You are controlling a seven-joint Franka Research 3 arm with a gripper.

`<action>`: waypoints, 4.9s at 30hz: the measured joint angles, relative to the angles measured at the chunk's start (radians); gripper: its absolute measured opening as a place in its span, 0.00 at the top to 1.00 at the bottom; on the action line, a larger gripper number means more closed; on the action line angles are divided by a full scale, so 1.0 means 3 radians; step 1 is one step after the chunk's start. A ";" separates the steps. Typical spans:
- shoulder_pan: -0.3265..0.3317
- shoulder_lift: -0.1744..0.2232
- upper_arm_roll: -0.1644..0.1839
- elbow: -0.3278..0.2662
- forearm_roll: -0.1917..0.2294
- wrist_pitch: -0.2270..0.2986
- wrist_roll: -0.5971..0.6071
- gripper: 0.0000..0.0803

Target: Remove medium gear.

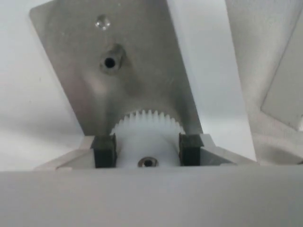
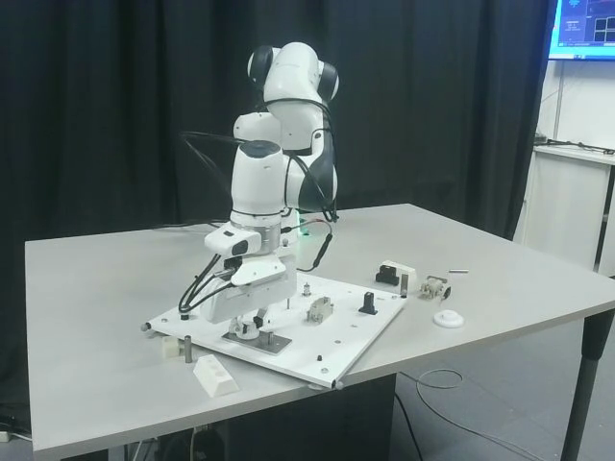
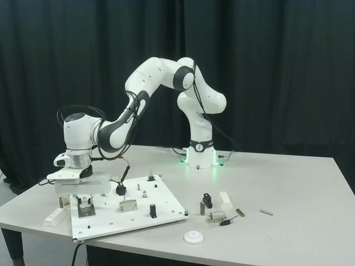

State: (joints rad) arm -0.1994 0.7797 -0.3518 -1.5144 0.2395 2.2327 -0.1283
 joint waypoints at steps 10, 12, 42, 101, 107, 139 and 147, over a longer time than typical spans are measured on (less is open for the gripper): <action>0.0000 -0.0005 -0.0004 0.0000 0.0005 -0.0003 0.0419 0.65; 0.0001 -0.0005 -0.0004 0.0000 0.0005 -0.0003 0.0418 0.65; 0.0032 -0.0004 -0.0025 0.0002 -0.0015 -0.0003 0.0149 0.65; 0.0093 -0.0006 -0.0083 0.0005 -0.0056 -0.0014 0.0084 0.65; 0.0096 -0.0007 -0.0084 0.0006 -0.0060 -0.0014 0.0226 0.65; 0.0161 -0.0014 -0.0136 0.0018 -0.0123 -0.0052 0.0030 0.65; 0.0182 -0.0065 -0.0182 0.0034 -0.0127 -0.0098 0.0225 0.65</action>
State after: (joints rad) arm -0.1448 0.7603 -0.4063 -1.5041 0.2015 2.2034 -0.0609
